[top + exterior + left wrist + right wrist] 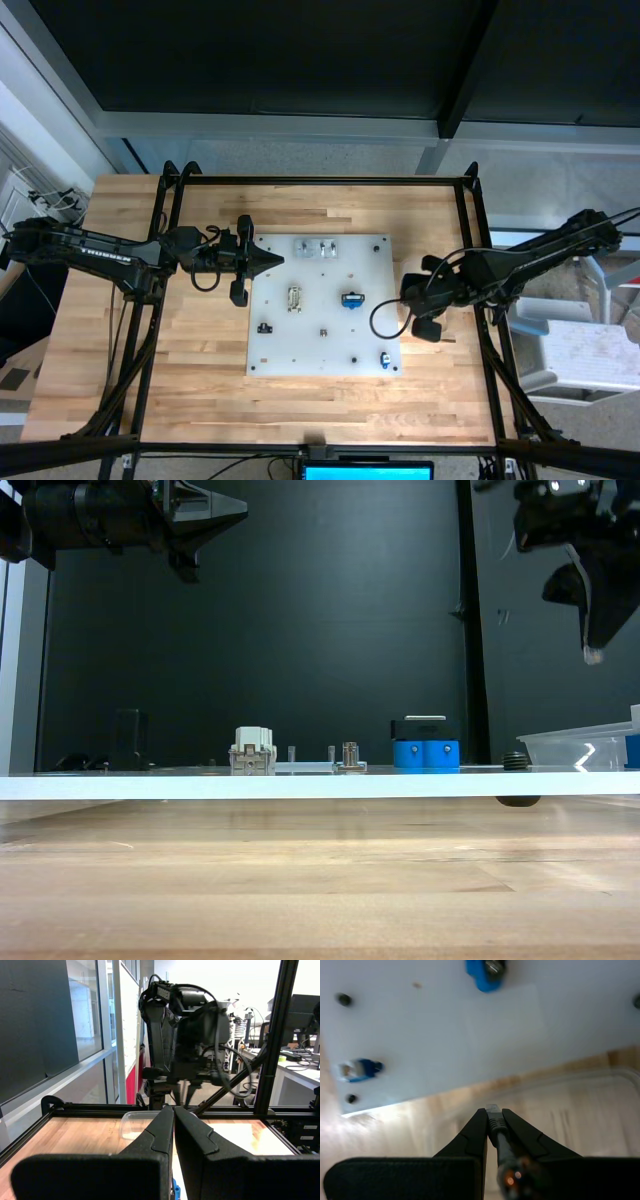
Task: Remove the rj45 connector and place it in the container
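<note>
Evidently the removal is done and the placing is in hand: the right pincer point(492, 1113) is closed narrow on the rj45 connector point(492, 1109), whose cable point(503, 1156) trails back between the fingers. It hangs off the right edge of the white task board point(445, 1035), over the counter point(420, 1110), right about at the near rim of the container point(600, 1074).

I judge the next move to be a short carry further in over the tub, so that the plug sits clearly inside the rim, then a descent and an opening of the fingers. The cable is the thing to mind. In the high view it loops out over the board, and it could tug the plug back over the low wall on release.

The right wrist view gives the grip itself and the rim, but no sense of height. The low view supplies that: the right pincer is well above the container, with the pale plug tip showing below the fingers. The high view shows the layout, yet the clear tub hardly reads there against the wood.

The left pincer point(272, 262) is parked high over the board's left edge, and its own wrist view shows its fingers pressed together on nothing, looking across at the tub and the right arm.
</note>
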Controlling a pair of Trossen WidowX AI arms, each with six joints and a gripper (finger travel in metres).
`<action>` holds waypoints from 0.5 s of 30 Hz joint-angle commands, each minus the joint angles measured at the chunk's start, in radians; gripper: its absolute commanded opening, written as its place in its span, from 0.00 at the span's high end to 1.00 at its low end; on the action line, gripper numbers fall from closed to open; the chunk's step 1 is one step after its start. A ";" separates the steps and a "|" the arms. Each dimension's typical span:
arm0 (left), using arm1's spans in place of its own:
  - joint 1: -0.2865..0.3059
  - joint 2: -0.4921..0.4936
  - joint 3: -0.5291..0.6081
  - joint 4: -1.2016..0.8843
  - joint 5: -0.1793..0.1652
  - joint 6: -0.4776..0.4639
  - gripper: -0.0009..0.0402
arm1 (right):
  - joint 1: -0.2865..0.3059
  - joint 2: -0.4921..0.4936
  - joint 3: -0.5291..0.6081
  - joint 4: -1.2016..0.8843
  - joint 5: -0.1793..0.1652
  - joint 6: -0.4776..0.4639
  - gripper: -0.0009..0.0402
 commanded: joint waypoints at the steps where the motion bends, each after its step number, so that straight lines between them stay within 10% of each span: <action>1: 0.000 0.000 0.000 0.000 0.000 0.000 0.98 | -0.009 -0.048 -0.042 -0.010 0.000 0.009 0.98; 15: 0.000 0.000 0.000 0.000 0.000 0.000 0.98 | -0.031 -0.182 -0.155 -0.063 -0.005 0.012 0.98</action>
